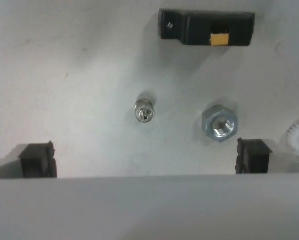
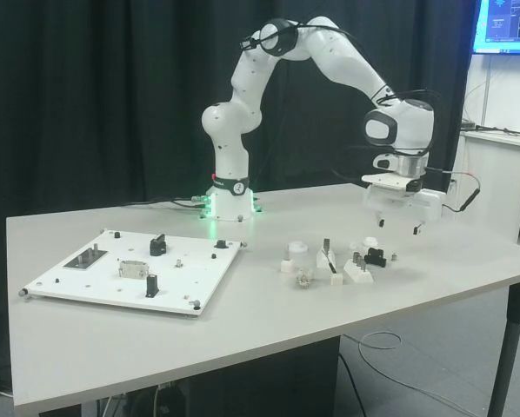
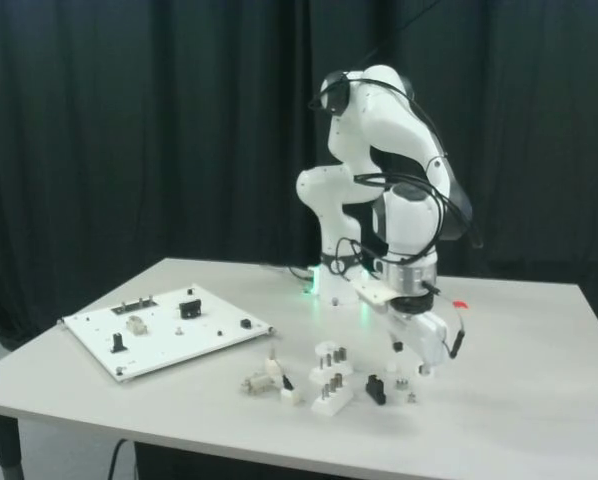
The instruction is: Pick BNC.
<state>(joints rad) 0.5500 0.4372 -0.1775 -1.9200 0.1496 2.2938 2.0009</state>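
Only my wrist view reveals the BNC point(image 1: 144, 110), a small upright metal cylinder on the grey table point(image 1: 64, 75), between my released gripper point(image 1: 144, 161) fingertips. Beside it sits a shiny hex nut point(image 1: 219, 123); a black rectangular block point(image 1: 206, 27) lies at one o'clock from the BNC.

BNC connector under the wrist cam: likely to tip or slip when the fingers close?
The BNC connector stands on end, small and narrow, so an off-centre touch could tip it. Its metal barrel looks smooth and round, perhaps slippery. Probably stiff. The nut sits close beside it.
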